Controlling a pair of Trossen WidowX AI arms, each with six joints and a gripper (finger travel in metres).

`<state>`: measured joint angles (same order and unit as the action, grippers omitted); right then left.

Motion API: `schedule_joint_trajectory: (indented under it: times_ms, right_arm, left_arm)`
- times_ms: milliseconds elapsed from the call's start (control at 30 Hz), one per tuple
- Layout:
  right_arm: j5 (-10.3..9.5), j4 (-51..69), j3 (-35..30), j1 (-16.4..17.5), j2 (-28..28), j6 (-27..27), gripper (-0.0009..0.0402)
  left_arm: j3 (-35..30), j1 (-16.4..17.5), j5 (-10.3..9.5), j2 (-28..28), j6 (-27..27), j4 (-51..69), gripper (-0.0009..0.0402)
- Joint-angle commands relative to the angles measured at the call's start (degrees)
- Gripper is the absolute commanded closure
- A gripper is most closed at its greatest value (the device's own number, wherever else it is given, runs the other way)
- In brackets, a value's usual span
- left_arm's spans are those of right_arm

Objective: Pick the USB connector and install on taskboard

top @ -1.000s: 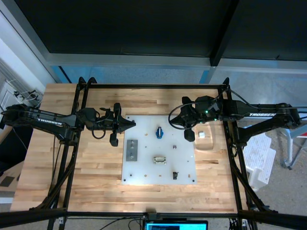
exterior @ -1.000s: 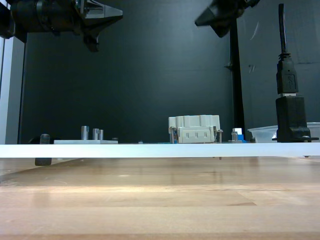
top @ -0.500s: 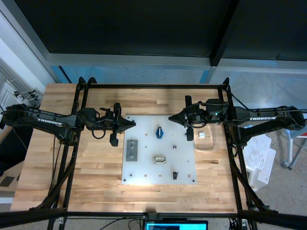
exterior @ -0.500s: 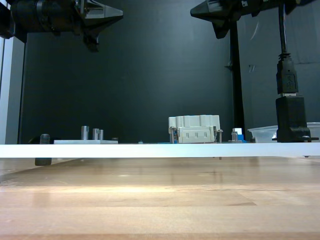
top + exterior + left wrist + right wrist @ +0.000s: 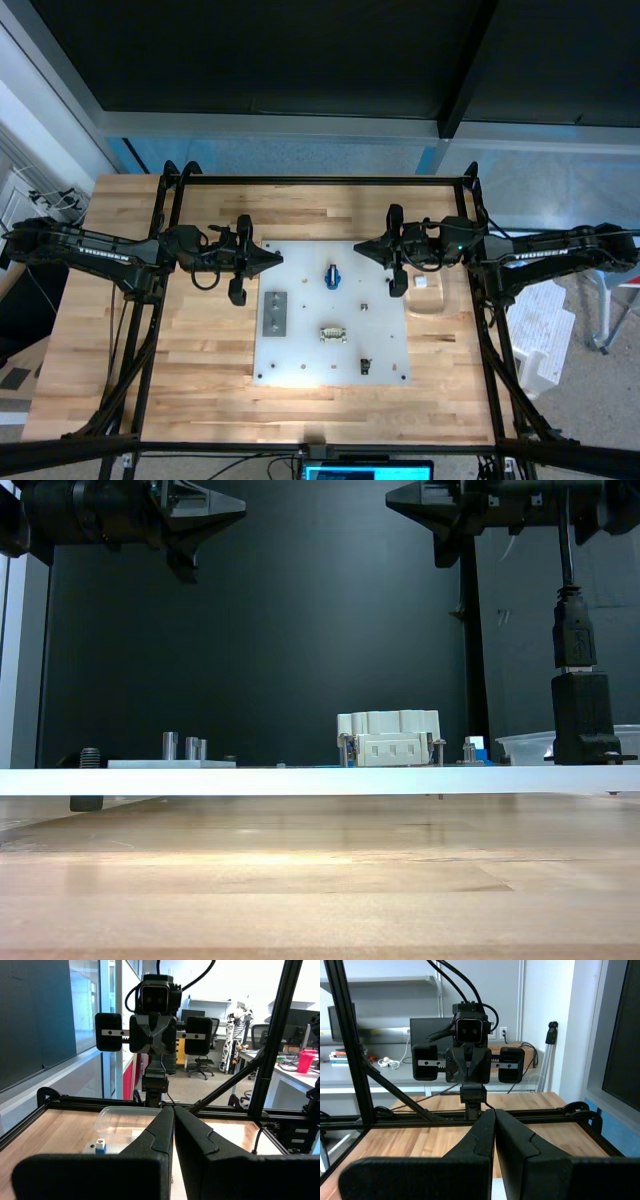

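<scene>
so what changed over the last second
The right gripper, shut, swung up from pointing down beside the clear plastic tray to level, pointing inward over the flat white taskboard. Unchanged: the left gripper, shut and level over the board's far left corner, and the black USB connector standing upright on the board.

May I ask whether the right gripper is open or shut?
Shut: the right gripper, over the far edge of the taskboard, shows its jaws touching. The left gripper, over its far left corner, is shut too.
</scene>
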<state>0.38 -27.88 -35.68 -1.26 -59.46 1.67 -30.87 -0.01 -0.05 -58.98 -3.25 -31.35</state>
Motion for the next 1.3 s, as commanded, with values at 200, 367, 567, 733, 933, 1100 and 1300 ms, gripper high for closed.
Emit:
schedule_joint_trajectory:
  times_ms: [200,367,567,733,933,1100,1300]
  right_arm:
    - [-0.07,-1.46,1.86,0.17,0.02,-0.39,0.0393]
    - [-0.09,-1.4,2.12,0.2,0.02,-0.37,0.0393]
    - [-0.48,-1.31,2.54,0.39,0.02,0.02,0.0393]
    - [-0.46,-1.36,3.15,0.46,-0.02,-0.09,0.0393]
    - [-0.42,-1.62,3.15,0.48,-0.02,-0.02,0.0393]
    - [-0.42,-1.62,2.32,0.52,-0.02,-0.09,0.0393]
    - [-0.48,-1.6,1.62,0.55,0.0,-0.04,0.0393]
  left_arm:
    - [0.0,0.0,0.02,0.0,0.02,0.0,0.0393]
    - [0.0,0.0,0.0,0.0,0.02,0.0,0.0393]
    - [0.0,0.02,0.02,0.0,0.02,0.0,0.0393]
    - [-0.02,0.0,0.02,0.0,0.02,0.0,0.0393]
    - [0.0,0.0,0.0,0.0,0.02,0.0,0.0393]
    - [0.0,0.0,0.02,0.0,0.02,0.0,0.0393]
    - [0.0,0.0,0.02,0.0,0.02,0.0,0.0393]
